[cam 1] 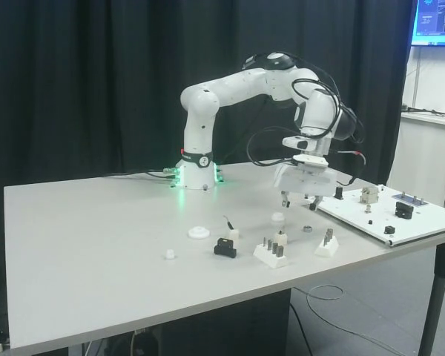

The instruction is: Pick Ethernet.

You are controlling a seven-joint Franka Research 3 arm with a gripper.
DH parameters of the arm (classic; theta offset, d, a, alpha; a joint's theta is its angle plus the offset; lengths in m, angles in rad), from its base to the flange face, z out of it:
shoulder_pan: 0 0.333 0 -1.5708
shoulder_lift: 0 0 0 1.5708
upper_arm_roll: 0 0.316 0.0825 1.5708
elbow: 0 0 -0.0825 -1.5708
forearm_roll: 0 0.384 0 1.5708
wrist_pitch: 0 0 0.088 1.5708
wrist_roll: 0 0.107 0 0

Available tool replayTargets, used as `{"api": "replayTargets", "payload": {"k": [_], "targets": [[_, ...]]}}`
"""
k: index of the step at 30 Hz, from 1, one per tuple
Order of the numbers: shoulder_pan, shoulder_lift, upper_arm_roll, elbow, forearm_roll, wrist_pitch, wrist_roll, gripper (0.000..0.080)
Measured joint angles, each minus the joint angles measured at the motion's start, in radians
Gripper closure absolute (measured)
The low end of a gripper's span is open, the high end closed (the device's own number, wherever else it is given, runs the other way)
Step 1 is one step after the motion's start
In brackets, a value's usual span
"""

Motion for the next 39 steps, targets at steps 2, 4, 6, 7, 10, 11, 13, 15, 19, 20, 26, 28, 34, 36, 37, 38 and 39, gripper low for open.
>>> {"api": "replayTargets", "payload": {"k": [2, 4, 6, 7, 10, 11, 13, 15, 19, 20, 26, 28, 34, 36, 37, 38, 39], "targets": [[-0.007, 0.0, 0.0, 0.0, 0.0, 0.008, -0.017, 0.0003], [-0.015, 0.0, 0.001, 0.001, 0.0, 0.015, -0.026, 0.0003], [-0.023, 0.0, 0.002, 0.002, 0.0, 0.02, -0.026, 0.0003], [-0.028, 0.0, 0.002, 0.003, 0.0, 0.022, -0.026, 0.0003], [-0.041, 0.001, 0.004, 0.009, 0.0, 0.027, -0.037, 0.0003], [-0.045, 0.001, 0.005, 0.011, 0.0, 0.029, -0.046, 0.0003], [-0.055, 0.003, 0.007, 0.016, 0.0, 0.036, -0.072, 0.0003], [-0.065, 0.005, 0.011, 0.02, 0.0, 0.044, -0.099, 0.0003], [-0.087, 0.007, 0.024, 0.032, 0.0, 0.061, -0.141, 0.0003], [-0.094, 0.008, 0.027, 0.035, 0.0, 0.063, -0.147, 0.0003], [-0.126, 0.016, 0.045, 0.053, 0.0, 0.063, -0.179, 0.0003], [-0.136, 0.017, 0.052, 0.059, 0.0, 0.063, -0.188, 0.0003], [-0.159, 0.018, 0.068, 0.069, -0.001, 0.062, -0.202, 0.0003], [-0.164, 0.019, 0.071, 0.071, -0.001, 0.062, -0.203, 0.0003], [-0.167, 0.019, 0.072, 0.072, -0.001, 0.061, -0.201, 0.0003], [-0.17, 0.019, 0.073, 0.072, 0.0, 0.059, -0.192, 0.0003], [-0.172, 0.019, 0.074, 0.073, 0.0, 0.058, -0.174, 0.0003]]}}
